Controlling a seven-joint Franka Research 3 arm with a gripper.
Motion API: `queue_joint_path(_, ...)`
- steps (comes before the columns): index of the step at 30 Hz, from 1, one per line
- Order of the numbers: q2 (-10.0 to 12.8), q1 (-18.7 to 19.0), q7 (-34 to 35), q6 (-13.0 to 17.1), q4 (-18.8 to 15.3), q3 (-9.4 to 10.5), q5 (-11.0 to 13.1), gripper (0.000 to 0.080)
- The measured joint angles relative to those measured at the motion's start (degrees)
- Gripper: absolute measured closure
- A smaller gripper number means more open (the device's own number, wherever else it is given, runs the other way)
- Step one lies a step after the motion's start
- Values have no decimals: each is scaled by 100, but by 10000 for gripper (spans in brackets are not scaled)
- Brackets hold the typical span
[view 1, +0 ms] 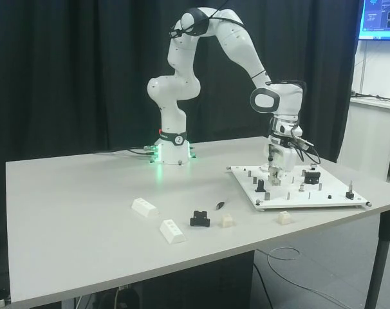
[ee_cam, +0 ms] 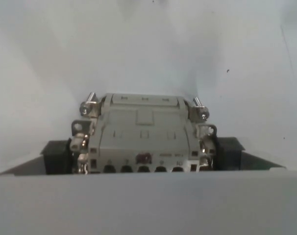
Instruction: Remove waterproof.
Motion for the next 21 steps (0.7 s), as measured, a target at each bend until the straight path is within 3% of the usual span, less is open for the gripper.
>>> queue_joint_path(21, 0, 0, 0, -46, 21, 6, 0, 183)
